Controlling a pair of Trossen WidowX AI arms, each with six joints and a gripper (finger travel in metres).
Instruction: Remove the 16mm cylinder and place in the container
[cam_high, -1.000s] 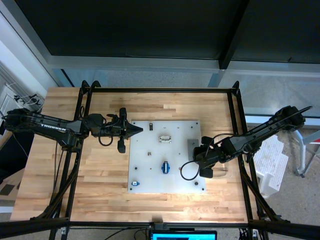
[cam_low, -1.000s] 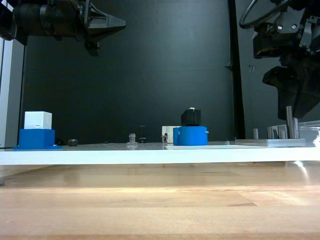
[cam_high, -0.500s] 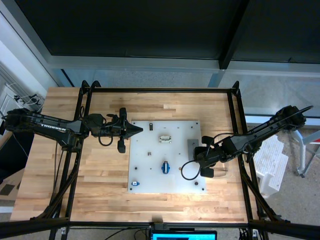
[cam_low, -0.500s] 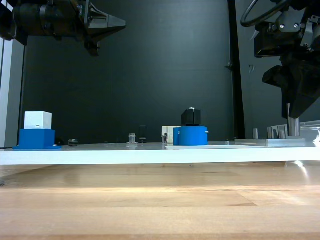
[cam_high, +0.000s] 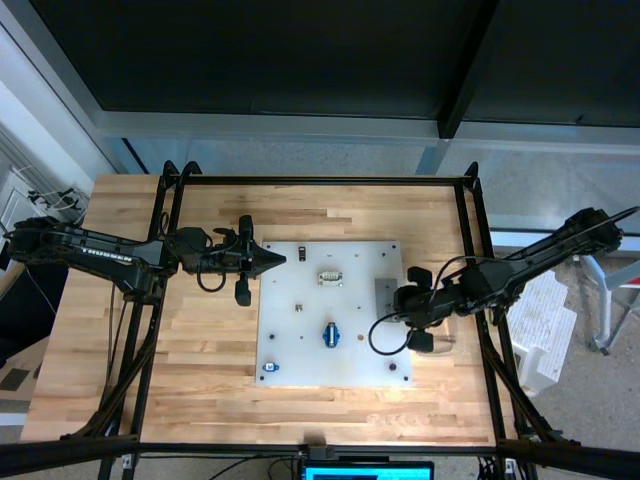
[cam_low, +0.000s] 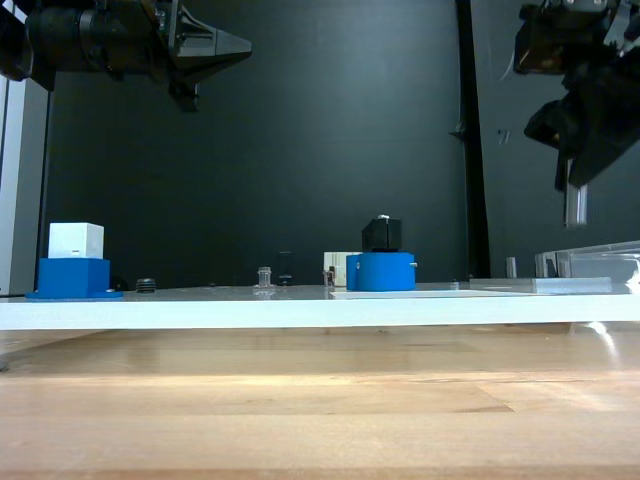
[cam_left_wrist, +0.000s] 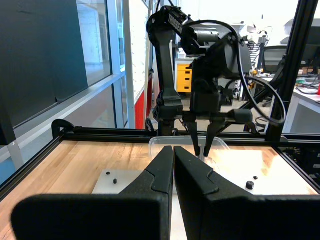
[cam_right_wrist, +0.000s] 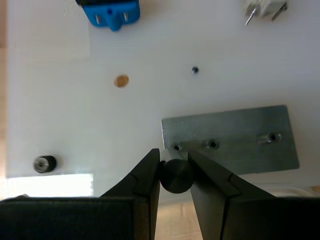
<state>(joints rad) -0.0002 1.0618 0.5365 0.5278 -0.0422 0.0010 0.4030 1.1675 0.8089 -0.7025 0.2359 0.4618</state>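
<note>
Lifting now: the right gripper (cam_low: 573, 182) is rising, and the 16mm cylinder (cam_low: 574, 205) is coming up with it. Half a second ago the cylinder's foot was still down at the grey metal plate (cam_right_wrist: 230, 137). In the low view it is now hanging in open air, well clear of the plate and of the white board (cam_high: 300, 340). That looks like the removal step done, with only the carry and the drop left.

The right gripper's fingers are pinching the cylinder on both sides. In the right wrist view it is showing as a dark round end face sitting snug between them, above the plate's edge beside a row of small holes. From the low view it is looking like a slim, silvery-grey shaft, upright, with its lower part sticking out below the fingertips.

The container (cam_low: 605, 252), a clear tub, is waiting just beside the plate at the board's right edge. The cylinder's foot is riding above its rim, so a short move across should be enough.

The left gripper (cam_high: 275, 259) is hovering by the board's left edge, fingers pressed together on nothing.
</note>
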